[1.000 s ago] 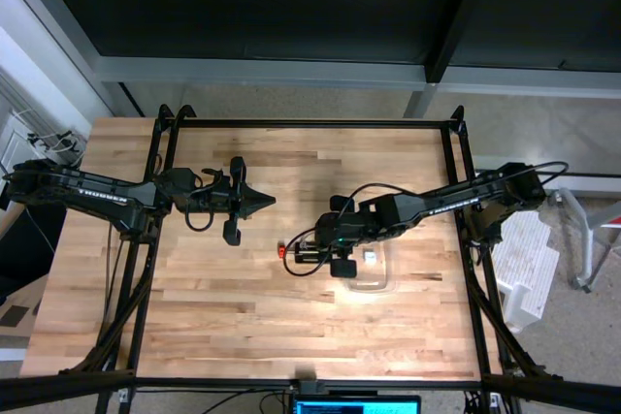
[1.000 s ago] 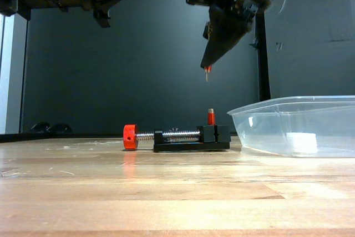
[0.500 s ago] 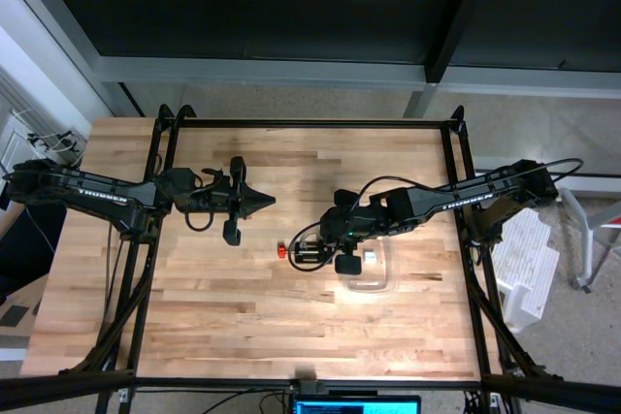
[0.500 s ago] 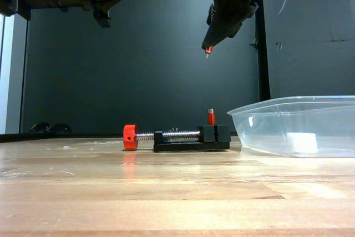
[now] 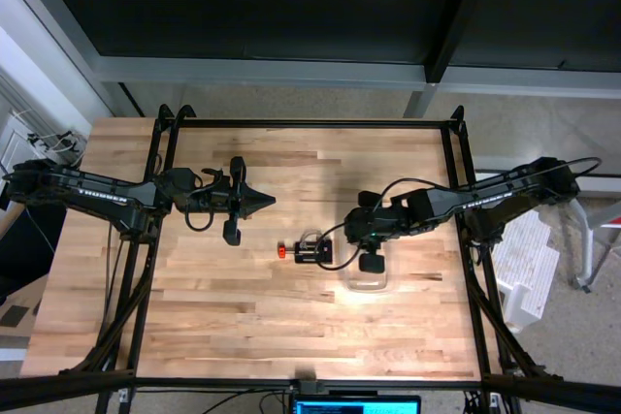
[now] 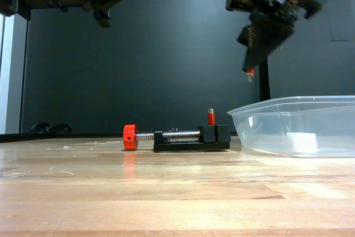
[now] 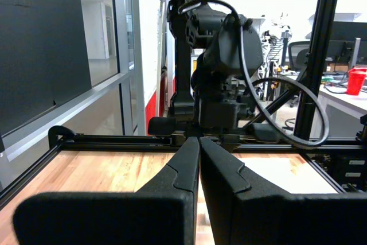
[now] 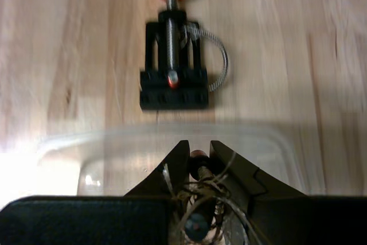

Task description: Remove the RCA connector from the receptacle and place in the container

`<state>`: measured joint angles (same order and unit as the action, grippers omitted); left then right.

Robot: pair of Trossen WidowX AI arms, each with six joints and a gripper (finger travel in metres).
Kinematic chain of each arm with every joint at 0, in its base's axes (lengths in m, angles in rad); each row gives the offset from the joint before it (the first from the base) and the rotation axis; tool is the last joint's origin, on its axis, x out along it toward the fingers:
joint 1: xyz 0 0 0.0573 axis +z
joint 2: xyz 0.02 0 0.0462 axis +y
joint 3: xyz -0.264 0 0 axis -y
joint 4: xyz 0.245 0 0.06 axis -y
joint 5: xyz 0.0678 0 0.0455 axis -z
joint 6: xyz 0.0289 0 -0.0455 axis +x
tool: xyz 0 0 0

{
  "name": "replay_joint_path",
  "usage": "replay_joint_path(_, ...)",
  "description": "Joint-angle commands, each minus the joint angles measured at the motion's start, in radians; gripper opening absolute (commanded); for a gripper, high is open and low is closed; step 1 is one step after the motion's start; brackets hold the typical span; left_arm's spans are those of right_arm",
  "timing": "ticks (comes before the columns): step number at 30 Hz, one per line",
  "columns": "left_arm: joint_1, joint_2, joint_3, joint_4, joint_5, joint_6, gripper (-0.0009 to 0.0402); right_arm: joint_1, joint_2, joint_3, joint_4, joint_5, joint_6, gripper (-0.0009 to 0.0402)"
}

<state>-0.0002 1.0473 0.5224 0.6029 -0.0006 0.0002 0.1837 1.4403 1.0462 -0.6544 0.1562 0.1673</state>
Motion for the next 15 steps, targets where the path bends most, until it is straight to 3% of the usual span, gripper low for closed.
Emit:
replay_joint_path(1,0.0,0.0,0.0,0.0,0.0,0.0,0.0,0.0,-0.014,-0.048,0.001,0.002,0.005,0.0)
replay_joint_path(15,0.0,0.0,0.0,0.0,0.0,0.0,0.0,0.001,-0.02,-0.211,-0.008,0.001,0.052,0.0001)
